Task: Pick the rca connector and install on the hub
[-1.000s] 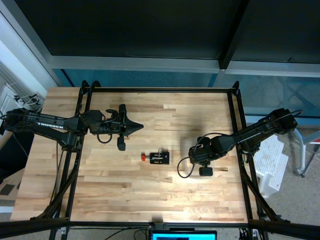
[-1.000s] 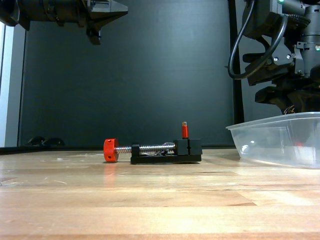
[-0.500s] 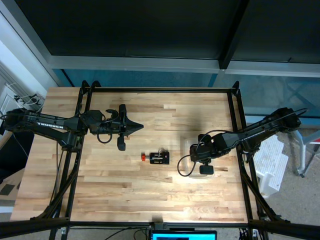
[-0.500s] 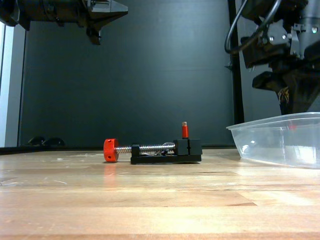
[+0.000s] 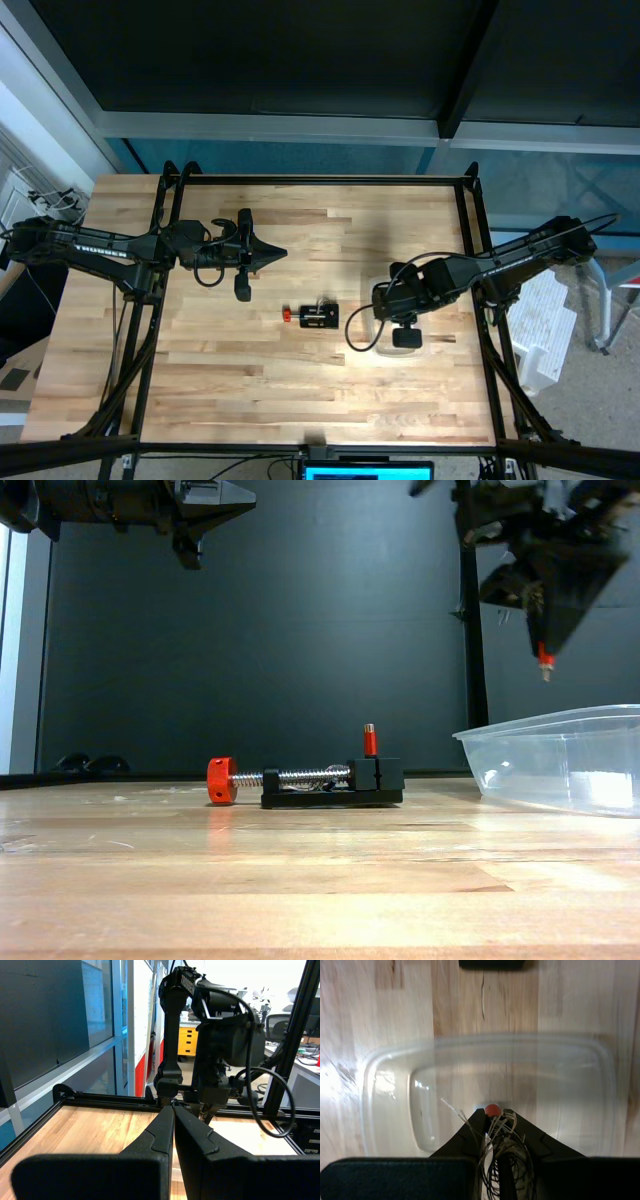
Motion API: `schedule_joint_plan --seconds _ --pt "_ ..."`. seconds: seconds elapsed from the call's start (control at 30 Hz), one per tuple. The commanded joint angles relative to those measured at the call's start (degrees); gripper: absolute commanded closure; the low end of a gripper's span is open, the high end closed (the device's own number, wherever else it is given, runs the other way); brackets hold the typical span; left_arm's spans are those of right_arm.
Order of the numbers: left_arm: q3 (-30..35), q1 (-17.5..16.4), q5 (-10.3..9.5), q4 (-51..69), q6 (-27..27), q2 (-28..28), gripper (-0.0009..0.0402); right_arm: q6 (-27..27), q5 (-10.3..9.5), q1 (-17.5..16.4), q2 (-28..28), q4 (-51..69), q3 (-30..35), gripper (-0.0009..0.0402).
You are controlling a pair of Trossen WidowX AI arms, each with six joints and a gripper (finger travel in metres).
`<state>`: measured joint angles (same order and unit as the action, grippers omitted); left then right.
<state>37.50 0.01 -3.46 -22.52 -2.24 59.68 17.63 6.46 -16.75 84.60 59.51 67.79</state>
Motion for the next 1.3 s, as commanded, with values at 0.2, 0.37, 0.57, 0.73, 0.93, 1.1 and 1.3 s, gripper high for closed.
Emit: schedule_joint_plan --seconds 0.2,0.37,0.57,0.73,0.93,1.1,1.3 --pt "0.0 0.0 0.0 0.0 0.0 0.0 0.0393 -0.1 -0.04 2.3 6.4 0.6 7.3 0.0389" --pt "0.0 0.0 0.0 0.0 0.0 0.0 0.0393 -0.5 -0.02 3.0 10.7 0.4 11.5 0.0389" --pt "0.0 0.0 0.0 0.0 0.0 0.0 0.0393 -0.6 0.0 3.9 15.4 0.2 15.7 0.0389" --pt "0.0 0.0 0.0 0.0 0.0 0.0 0.0393 -0.6 -0.02 4.7 18.4 0.1 18.5 0.0389" --pt "0.0 0.0 0.0 0.0 0.0 0.0 0.0393 -0.6 -0.04 5.3 21.0 0.0 21.3 0.0389" --pt "0.0 0.0 0.0 0.0 0.0 0.0 0.0393 -0.6 -0.02 5.7 22.6 -0.3 22.9 0.0389" --pt "0.0 0.0 0.0 0.0 0.0 0.0 0.0393 -0.6 -0.02 5.9 23.6 -0.4 23.6 0.0389"
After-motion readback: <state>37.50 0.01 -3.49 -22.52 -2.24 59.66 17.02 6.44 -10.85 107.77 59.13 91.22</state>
